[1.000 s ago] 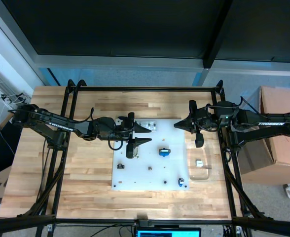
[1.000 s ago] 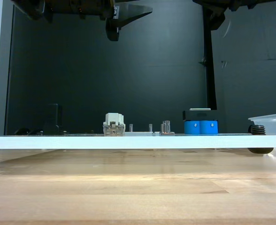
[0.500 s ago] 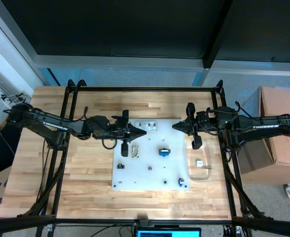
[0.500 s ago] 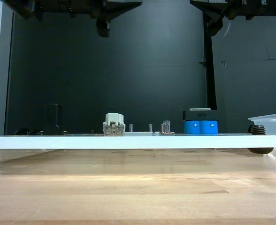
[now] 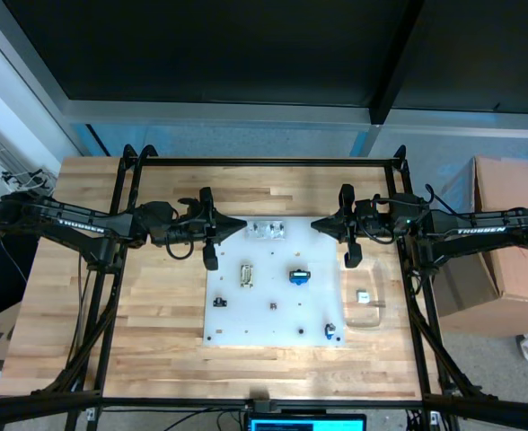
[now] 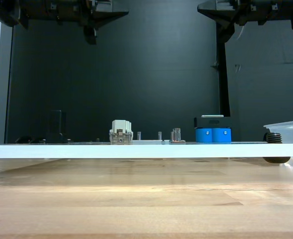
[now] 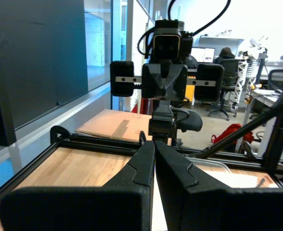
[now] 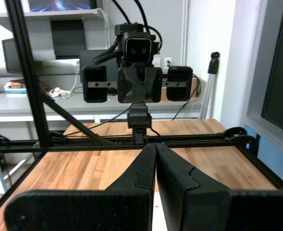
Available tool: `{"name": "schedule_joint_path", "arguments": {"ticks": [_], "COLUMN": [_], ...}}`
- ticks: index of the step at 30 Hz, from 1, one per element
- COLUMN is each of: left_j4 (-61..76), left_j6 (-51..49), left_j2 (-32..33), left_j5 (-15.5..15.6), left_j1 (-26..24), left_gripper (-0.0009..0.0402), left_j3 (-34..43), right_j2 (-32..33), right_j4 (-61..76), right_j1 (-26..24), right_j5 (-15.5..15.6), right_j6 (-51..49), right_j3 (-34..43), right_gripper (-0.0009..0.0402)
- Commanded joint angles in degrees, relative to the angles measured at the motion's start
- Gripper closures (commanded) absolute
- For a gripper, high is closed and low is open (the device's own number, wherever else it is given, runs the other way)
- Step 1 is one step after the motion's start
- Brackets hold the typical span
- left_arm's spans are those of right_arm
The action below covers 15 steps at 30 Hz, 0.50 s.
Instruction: Pick the RJ45 connector and install on the taskboard
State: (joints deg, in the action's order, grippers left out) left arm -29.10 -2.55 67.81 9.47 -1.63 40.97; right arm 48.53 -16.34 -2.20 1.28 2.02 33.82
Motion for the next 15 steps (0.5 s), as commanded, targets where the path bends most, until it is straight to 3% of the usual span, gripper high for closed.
{"name": "schedule_joint_path", "arguments": {"ticks": [1, 15], "left_j4": [0.1, 0.2], "left_j6": [-0.4, -2.7], "left_j2": [-0.3, -0.2], "left_j5": [-1.5, -4.1], "left_j1": [0.7, 0.7], "left_gripper": [0.0394, 0.0394], "left_j3": [0.0, -0.1], "right_j2": [0.0, 1.2], "right_j4": [-0.8, -1.6], "right_j1": [-0.8, -2.4], "right_j5": [0.1, 1.4], "right_j6": [0.0, 0.6], "right_j3": [0.0, 0.0], "right_gripper": [0.0394, 0.0394]}}
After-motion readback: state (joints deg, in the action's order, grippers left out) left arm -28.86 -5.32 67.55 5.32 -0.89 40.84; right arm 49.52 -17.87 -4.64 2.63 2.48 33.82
